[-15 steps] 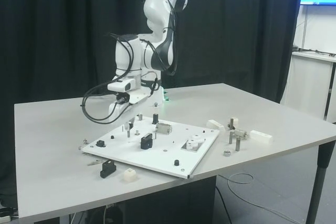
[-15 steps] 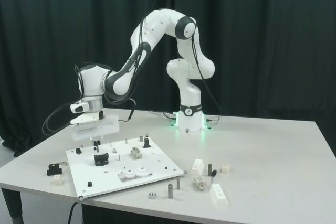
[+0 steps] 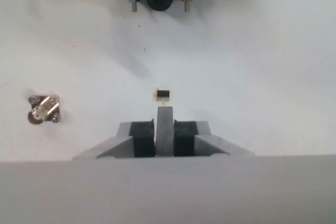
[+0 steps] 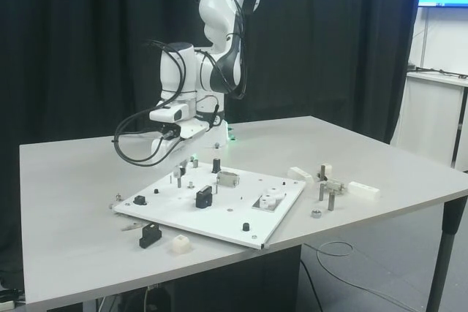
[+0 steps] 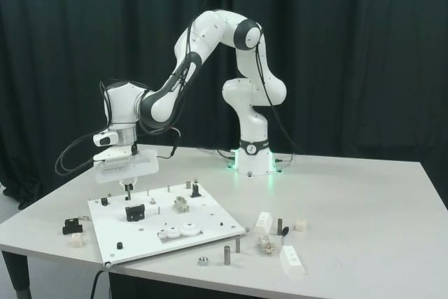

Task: Place square peg 2.

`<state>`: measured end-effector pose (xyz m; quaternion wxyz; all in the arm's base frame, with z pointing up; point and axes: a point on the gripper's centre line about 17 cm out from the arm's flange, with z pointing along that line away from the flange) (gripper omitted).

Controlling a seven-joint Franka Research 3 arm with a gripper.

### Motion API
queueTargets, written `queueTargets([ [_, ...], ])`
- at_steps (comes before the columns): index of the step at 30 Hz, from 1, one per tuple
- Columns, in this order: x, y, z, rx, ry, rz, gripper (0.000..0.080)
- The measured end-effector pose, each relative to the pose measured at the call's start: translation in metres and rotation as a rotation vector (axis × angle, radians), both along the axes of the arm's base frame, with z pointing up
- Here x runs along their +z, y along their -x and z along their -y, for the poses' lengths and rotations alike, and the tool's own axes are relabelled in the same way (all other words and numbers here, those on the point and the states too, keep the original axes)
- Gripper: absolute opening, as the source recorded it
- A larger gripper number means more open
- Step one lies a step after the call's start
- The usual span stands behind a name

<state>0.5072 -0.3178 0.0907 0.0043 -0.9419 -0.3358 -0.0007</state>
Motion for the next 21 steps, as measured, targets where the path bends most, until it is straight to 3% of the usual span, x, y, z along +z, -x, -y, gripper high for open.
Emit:
queueTargets([
  [13,0.004,-0.008,0.005,0.006,0.024,0.022,0.0075],
  [21,0.014,-0.021,0.025,0.023,0.089,0.060,0.0075],
])
